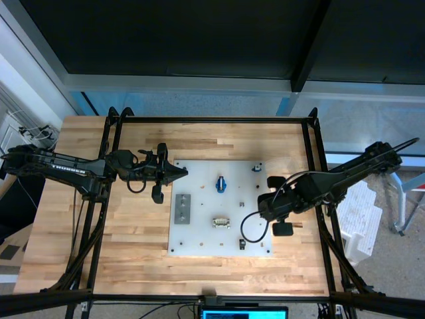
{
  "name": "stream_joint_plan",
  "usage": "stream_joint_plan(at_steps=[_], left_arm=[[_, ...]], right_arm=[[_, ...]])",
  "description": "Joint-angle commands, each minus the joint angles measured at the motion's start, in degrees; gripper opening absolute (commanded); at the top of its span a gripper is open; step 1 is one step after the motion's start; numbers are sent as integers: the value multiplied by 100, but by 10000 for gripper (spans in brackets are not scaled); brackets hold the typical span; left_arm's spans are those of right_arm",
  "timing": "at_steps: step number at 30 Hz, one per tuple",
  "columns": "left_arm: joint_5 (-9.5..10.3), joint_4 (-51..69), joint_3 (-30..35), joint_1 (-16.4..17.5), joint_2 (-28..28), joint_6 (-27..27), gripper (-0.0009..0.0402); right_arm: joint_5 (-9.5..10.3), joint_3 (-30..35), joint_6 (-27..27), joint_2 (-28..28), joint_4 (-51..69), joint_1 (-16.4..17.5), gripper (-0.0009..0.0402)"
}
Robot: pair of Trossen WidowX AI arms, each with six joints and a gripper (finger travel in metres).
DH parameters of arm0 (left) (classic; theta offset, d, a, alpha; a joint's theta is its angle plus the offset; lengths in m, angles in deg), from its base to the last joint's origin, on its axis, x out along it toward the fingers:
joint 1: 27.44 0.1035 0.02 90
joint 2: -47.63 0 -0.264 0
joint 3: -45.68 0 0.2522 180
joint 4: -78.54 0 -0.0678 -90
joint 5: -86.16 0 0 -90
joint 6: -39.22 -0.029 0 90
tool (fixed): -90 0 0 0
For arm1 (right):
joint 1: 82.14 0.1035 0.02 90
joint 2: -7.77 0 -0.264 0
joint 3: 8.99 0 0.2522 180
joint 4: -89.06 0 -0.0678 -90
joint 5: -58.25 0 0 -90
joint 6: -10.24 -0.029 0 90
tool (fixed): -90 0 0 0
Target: Pick the USB connector and install on taskboard
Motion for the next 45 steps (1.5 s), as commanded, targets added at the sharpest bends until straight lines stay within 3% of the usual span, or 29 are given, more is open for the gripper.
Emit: stream_joint_plan(at_steps=[1,12,19,28,34,38,45], left_arm=[[0,-2,0,2,-2,-2,0],[0,-2,2,0,-2,-2,0],[0,-2,0,0,-2,-2,0],[0,-2,2,0,-2,-2,0],[0,-2,0,2,-2,-2,0],[0,-2,0,0,-2,-2,0],[0,-2,2,0,-2,-2,0]], right_arm=[[-4,293,-260,-313,2,149,0],[-2,1213,-872,-1292,-44,610,0],[105,1709,-1054,-1794,-57,702,0],[103,2267,-1054,-2420,-61,728,0],[90,2312,-1058,-2511,-168,741,0],[-52,2286,-1060,-2514,-166,756,0],[-46,2100,-1082,-2514,-354,796,0]])
